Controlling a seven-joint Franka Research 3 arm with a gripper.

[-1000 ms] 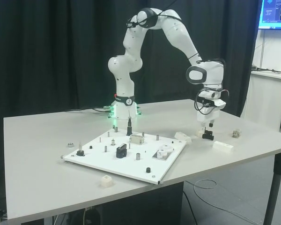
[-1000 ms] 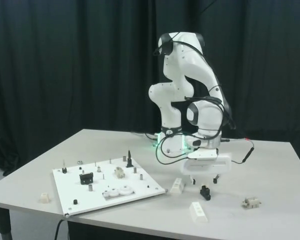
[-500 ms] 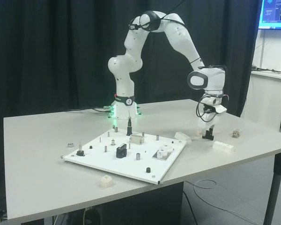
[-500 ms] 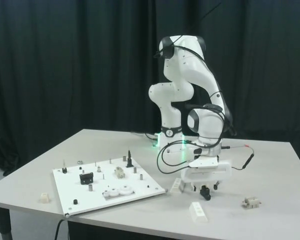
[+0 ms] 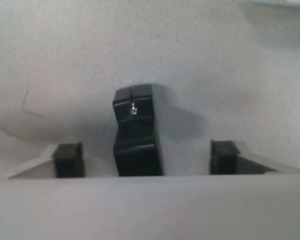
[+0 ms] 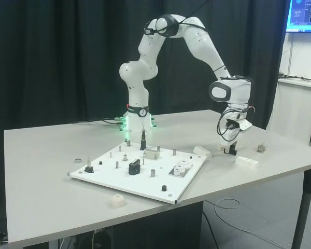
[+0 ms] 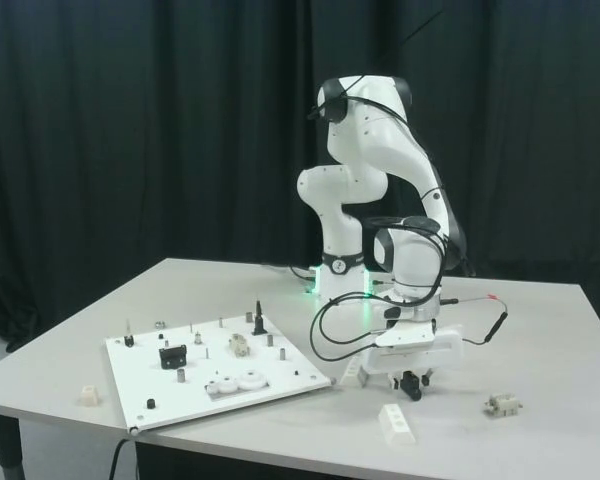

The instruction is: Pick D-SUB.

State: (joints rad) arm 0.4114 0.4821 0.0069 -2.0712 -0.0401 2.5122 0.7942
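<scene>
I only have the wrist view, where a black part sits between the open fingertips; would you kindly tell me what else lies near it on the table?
Observer: A long white block lies on the grey table between the black part and the table's front edge, apart from the part.
Operator: Thank you. Is there anything on the board side?
Observer: Yes, a second white block lies between the part and the white board.
Operator: And how low is the end effector?
Observer: The end effector is down near the table surface, with its fingertips on either side of the part.
</scene>
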